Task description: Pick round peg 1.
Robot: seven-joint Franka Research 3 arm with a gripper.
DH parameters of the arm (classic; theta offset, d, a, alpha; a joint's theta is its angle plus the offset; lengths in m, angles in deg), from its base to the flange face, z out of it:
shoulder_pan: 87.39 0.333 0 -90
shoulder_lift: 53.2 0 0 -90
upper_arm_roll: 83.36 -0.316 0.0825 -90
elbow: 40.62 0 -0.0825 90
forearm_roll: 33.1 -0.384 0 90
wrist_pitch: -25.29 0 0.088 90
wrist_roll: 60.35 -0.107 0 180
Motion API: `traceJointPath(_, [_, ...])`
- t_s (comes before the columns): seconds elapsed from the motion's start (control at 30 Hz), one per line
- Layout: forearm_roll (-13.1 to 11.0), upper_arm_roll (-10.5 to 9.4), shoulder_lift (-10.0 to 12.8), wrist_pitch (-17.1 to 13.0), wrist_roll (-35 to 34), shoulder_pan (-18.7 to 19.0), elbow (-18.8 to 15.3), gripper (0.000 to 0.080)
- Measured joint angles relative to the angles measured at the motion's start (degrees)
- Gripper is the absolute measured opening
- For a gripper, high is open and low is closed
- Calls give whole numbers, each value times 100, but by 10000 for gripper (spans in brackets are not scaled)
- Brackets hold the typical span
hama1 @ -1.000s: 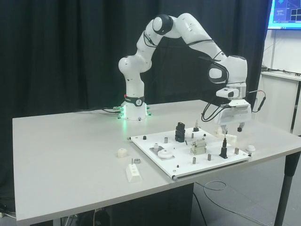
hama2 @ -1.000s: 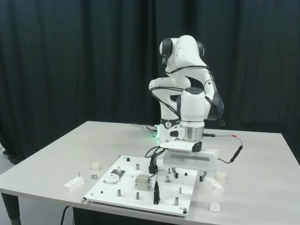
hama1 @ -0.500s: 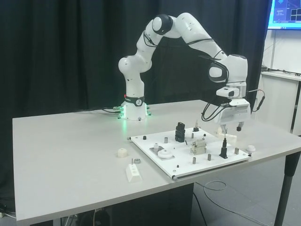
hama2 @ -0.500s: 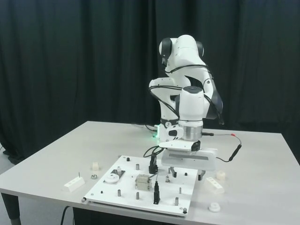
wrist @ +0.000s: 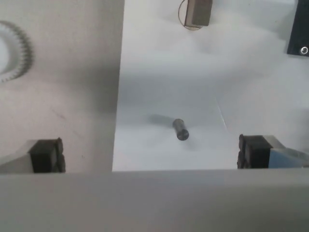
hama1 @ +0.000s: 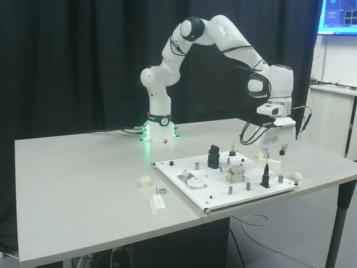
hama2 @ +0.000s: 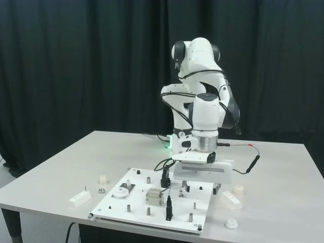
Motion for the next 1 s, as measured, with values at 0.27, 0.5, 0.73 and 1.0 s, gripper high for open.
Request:
traceJointPath(0.27, [0,0,-2,20,-3,-43,30,800])
traceJointPath(0.5, [-19,1,-49,127,-70,-81,55,800])
traceJointPath(0.73, [-20,3,-141,262,-151,-123,57,800])
traceJointPath(1.0, [-20,30,-238,392,-151,-140,60,800])
